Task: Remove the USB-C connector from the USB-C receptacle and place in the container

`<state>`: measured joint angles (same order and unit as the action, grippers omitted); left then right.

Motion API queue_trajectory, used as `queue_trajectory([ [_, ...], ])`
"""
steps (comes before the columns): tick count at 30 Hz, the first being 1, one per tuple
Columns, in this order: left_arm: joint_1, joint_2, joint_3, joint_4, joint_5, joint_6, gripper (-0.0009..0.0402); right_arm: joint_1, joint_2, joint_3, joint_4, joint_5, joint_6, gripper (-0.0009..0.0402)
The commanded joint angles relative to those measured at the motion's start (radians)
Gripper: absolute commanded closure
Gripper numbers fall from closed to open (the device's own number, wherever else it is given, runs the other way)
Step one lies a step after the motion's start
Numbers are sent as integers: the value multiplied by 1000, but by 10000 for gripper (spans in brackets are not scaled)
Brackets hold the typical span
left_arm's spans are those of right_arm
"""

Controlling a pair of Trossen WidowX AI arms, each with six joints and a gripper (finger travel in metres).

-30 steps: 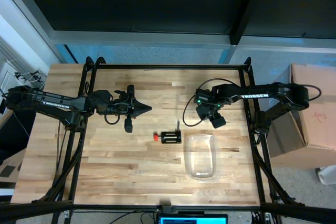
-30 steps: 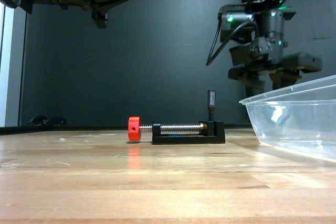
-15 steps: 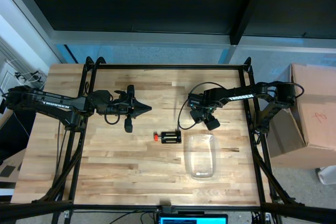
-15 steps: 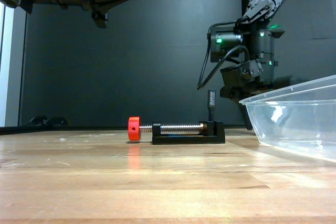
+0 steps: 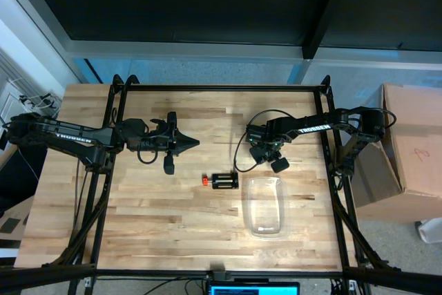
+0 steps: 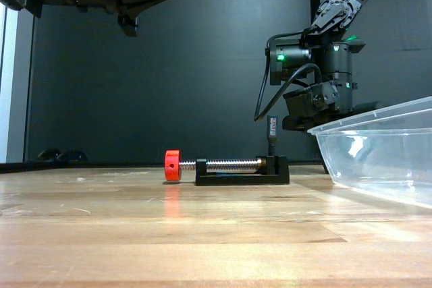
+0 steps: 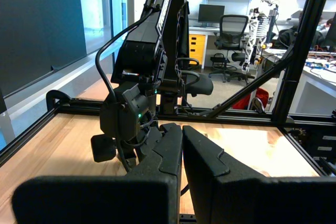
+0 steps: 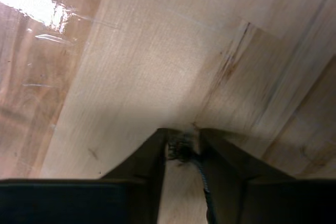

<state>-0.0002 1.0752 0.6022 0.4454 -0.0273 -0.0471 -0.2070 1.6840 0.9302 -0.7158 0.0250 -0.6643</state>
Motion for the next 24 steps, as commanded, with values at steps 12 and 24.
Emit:
queue_trajectory([
  [12, 0, 0, 0, 1, 0, 0, 393, 3, -122, 11, -108, 37, 53, 392],
  [24, 0, 0, 0, 0, 0, 0, 393, 177, -271, 69, -224, 35, 383, 393],
])
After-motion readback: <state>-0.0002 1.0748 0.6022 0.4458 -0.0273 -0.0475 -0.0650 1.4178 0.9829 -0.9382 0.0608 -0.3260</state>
